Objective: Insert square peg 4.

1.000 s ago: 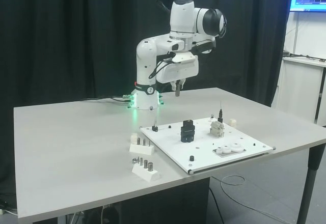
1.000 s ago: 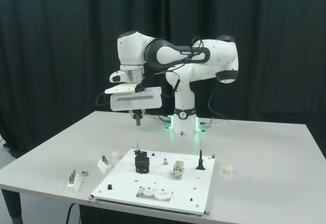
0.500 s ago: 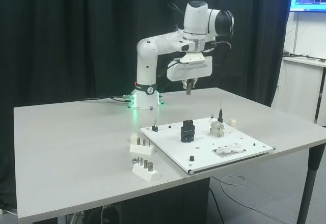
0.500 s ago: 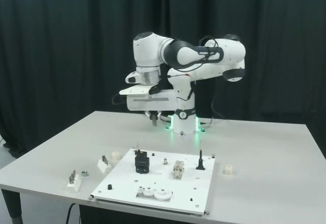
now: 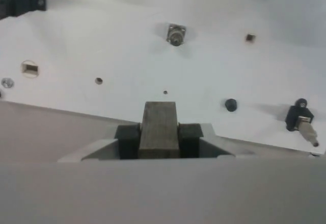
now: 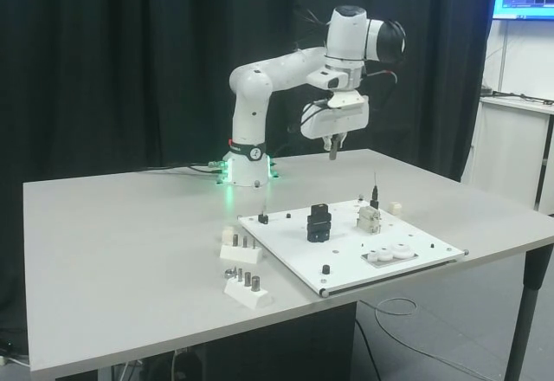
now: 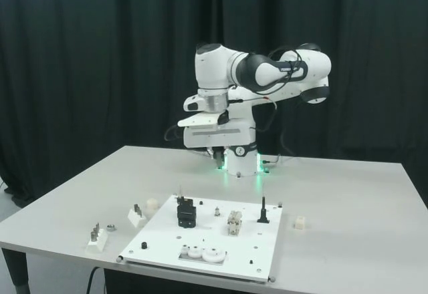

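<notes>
Peg carried high above the white assembly board

The two-fingered gripper [image 5: 159,141] is clamped on the grey square-section peg [image 5: 159,127], its long axis pointing down; the small square socket [image 5: 30,68] in the flat white board [image 5: 127,51] lies below, well apart sideways.

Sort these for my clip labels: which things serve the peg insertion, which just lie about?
In the job: gripper, shut on the square peg; white board.
Lying about: peg holders on the table, white gears, black block.
</notes>
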